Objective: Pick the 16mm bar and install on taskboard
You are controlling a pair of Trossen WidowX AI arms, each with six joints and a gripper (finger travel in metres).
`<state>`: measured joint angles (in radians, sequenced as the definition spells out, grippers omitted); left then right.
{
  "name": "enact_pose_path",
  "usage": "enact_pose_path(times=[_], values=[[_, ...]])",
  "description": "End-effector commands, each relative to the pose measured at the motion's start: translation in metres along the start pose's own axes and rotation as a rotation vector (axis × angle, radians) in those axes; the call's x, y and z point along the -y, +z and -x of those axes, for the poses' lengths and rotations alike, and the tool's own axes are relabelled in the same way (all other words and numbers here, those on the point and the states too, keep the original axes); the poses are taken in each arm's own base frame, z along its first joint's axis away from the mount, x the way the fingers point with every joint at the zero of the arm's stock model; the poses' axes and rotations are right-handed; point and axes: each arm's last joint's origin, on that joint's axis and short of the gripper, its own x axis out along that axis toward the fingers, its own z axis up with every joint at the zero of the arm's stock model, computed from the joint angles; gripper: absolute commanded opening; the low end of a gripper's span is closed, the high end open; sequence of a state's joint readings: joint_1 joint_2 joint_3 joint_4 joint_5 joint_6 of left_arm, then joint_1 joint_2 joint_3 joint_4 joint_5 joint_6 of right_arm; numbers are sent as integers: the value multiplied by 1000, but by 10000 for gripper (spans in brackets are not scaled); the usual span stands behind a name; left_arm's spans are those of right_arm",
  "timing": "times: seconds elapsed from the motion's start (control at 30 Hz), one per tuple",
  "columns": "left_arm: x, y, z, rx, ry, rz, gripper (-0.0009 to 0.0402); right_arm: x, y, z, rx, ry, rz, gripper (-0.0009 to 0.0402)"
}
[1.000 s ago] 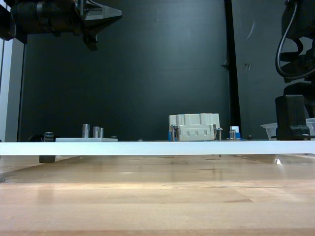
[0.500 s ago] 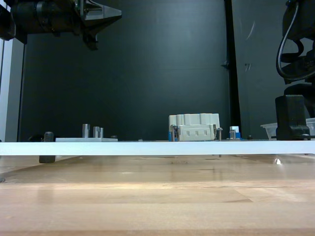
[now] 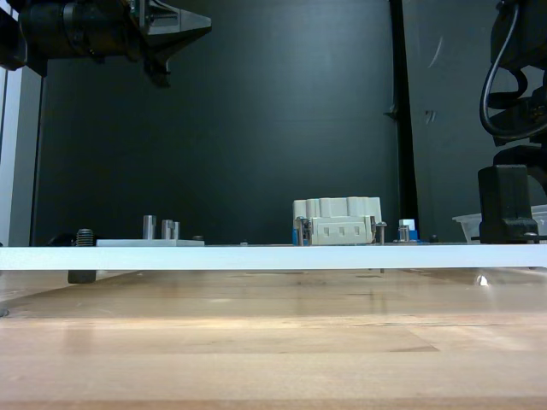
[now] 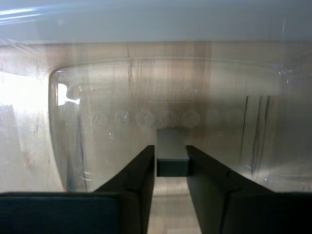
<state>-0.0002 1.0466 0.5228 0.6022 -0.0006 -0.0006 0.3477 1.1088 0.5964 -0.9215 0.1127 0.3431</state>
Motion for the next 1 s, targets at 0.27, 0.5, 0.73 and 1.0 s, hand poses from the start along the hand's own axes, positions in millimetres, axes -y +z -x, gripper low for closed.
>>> enact_pose_path(times=[0.27,0.5,0.73,1.0], values=[[0,0,0,0,0,0,0,0,0,0,1,1,2,1],[0,0,0,0,0,0,0,-1,0,0,0,1,4,9],[0,0,0,0,0,0,0,-1,3,8,4,2,5,1],[0,0,0,0,0,0,0,-3,10,20,24,11,5,0]])
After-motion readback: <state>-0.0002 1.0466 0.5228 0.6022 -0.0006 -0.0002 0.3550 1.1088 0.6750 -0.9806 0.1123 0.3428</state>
